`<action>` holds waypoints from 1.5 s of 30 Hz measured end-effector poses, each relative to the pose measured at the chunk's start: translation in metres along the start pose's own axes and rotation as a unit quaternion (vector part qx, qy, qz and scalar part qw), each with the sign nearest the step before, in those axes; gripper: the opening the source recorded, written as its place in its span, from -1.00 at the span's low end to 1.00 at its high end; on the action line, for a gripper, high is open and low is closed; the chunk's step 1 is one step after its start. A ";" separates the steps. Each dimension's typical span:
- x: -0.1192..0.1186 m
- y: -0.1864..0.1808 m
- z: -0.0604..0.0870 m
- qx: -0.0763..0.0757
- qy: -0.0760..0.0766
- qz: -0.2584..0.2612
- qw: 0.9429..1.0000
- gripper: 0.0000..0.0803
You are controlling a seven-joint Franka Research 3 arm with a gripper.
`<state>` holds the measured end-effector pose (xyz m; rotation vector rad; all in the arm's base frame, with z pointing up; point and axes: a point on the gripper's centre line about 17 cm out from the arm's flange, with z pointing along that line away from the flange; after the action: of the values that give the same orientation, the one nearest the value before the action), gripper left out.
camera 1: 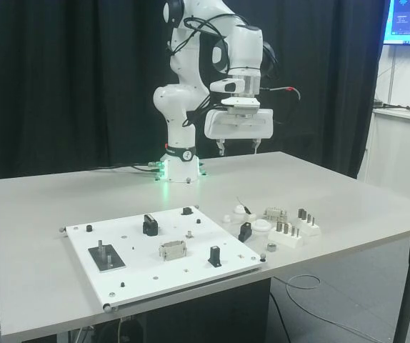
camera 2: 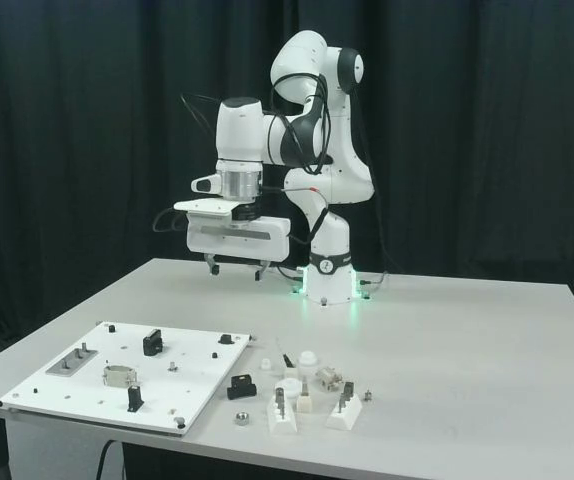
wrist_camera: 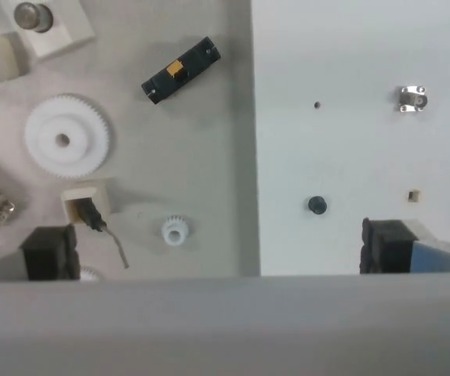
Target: Pick D-SUB.
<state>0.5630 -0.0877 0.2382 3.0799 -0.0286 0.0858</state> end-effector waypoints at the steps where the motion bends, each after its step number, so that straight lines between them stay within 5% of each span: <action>1: 0.000 0.000 0.000 0.000 0.000 -0.001 1.000 0.99; 45: 0.002 0.005 0.000 -0.002 0.000 -0.016 1.000 0.99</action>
<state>0.5649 -0.0926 0.2387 3.0753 0.0211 0.0843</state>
